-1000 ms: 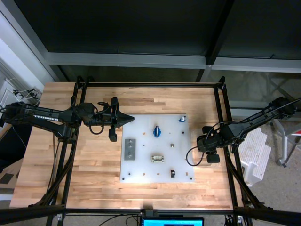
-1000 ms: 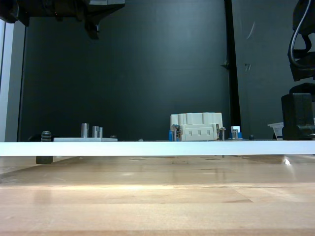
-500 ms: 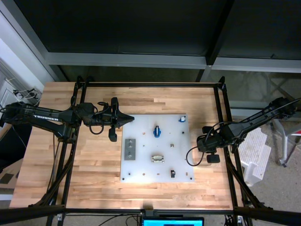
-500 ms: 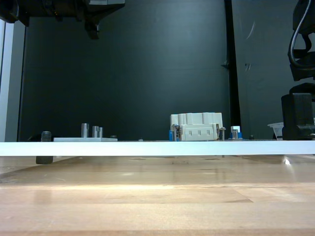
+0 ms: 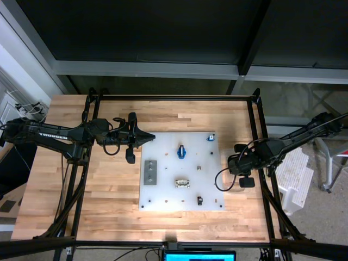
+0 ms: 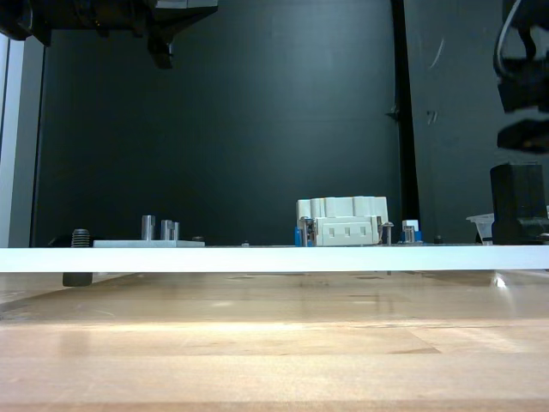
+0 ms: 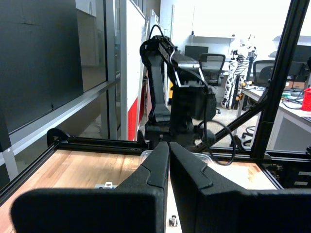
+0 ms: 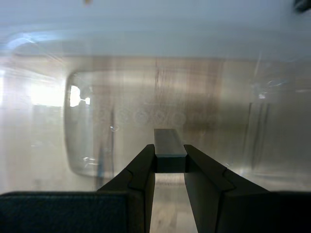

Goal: Pick the 16mm bar and install on taskboard

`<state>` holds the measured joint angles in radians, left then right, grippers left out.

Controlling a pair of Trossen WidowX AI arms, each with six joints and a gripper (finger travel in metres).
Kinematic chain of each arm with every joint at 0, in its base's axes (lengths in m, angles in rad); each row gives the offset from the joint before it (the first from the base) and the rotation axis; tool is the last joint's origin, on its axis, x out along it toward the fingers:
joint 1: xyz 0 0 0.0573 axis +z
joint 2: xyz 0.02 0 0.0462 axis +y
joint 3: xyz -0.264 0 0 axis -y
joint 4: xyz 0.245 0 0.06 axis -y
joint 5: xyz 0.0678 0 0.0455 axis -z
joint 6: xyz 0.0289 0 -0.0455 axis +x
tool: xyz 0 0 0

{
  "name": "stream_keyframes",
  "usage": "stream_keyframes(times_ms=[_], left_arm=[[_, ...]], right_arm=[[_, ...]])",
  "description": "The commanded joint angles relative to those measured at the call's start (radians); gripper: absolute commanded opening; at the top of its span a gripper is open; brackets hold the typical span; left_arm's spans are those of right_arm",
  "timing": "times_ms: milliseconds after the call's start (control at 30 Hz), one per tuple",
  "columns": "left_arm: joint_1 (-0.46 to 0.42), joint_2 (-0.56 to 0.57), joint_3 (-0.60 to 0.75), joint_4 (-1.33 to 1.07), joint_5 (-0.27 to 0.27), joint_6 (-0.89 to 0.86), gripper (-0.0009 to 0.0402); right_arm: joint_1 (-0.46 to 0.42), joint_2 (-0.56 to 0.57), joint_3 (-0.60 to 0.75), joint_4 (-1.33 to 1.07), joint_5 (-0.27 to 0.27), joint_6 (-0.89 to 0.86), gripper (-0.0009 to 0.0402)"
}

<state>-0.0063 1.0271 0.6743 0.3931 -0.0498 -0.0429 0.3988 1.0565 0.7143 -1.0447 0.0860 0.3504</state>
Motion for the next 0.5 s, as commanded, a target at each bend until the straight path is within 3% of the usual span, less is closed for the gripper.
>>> stream_keyframes(times_ms=[33, 500], left_arm=[[0.000, 0.000, 0.000, 0.000, 0.000, 0.000, 0.0000], [0.000, 0.000, 0.000, 0.000, 0.000, 0.000, 0.0000]], right_arm=[[0.000, 0.000, 0.064, -0.056, 0.000, 0.000, 0.0007], [0.021, 0.059, 0.234, -0.126, 0.000, -0.148, 0.0007]])
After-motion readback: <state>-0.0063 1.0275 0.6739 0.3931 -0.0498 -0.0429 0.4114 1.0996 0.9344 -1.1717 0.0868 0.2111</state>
